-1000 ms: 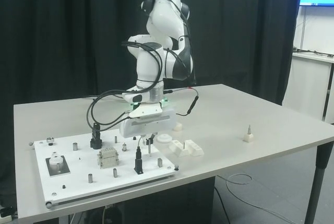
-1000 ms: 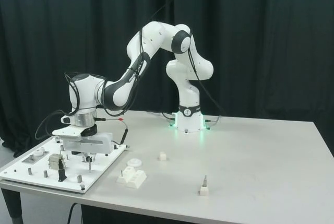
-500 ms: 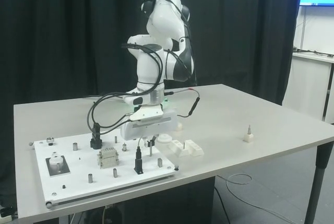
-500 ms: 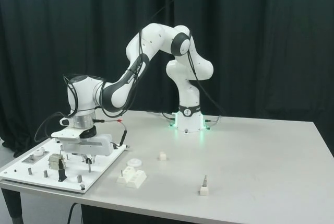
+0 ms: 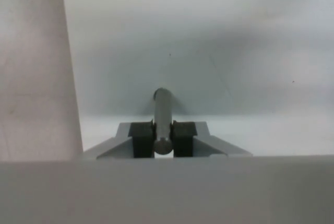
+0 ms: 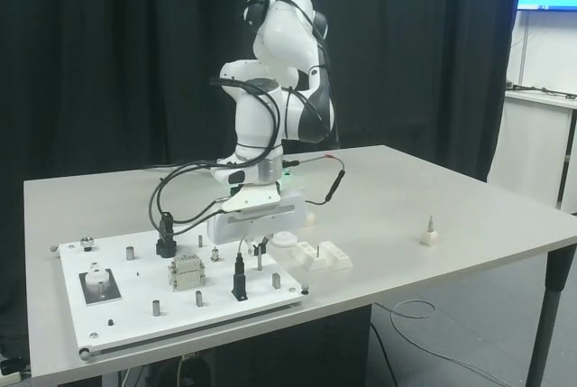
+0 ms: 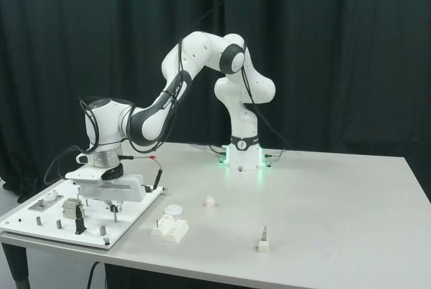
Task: Insert round peg 2.
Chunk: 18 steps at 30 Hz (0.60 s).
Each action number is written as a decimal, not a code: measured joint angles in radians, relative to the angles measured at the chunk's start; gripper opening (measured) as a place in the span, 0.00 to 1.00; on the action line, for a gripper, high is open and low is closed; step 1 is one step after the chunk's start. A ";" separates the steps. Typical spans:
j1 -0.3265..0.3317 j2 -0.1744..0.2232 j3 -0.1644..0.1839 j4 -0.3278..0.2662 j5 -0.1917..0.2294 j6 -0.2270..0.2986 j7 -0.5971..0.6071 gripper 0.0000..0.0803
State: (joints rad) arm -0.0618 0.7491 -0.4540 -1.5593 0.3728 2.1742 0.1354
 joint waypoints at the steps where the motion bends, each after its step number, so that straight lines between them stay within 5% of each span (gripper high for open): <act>1: 0.000 0.000 0.000 0.001 0.000 -0.002 0.000 0.09; 18: 0.004 0.001 0.002 0.004 0.008 -0.019 0.008 0.09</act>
State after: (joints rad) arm -0.0582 0.7503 -0.4517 -1.5549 0.3808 2.1548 0.1433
